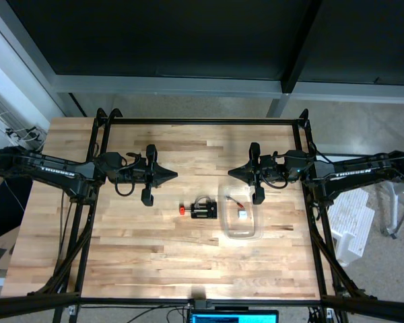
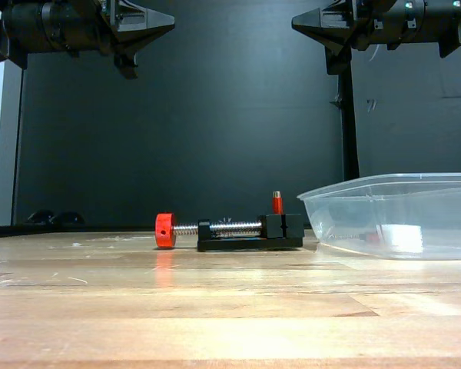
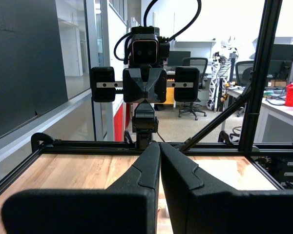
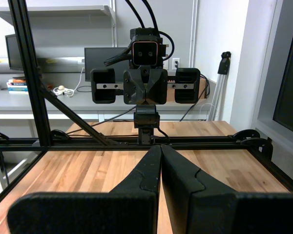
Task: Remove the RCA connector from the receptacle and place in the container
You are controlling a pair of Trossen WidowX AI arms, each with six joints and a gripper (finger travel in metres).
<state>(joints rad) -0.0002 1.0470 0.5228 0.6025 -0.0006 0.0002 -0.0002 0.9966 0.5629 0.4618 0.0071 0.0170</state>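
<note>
Both clenched — empty.
My left gripper (image 1: 170, 175) at eleven o'clock of the black blocky receptacle (image 1: 203, 210), right gripper (image 1: 234, 171) at one; red RCA connector (image 1: 236, 200) inside clear plastic container (image 1: 242, 230).

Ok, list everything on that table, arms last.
table: one, light wood, under everything.
receptacle: one, black with a red-orange knob, mid-table, left of the container.
red post: one, red with silvery tip, upright on the receptacle's end nearest the container.
container: one, clear, right of the receptacle.
RCA connector: one, red with dark pin, lying inside the container.
white square piece: one, white-grey, inside the container beside the connector.
left gripper: one, black, shut, raised over the table's left half.
right gripper: one, black, shut, raised near the container's far edge.
</note>
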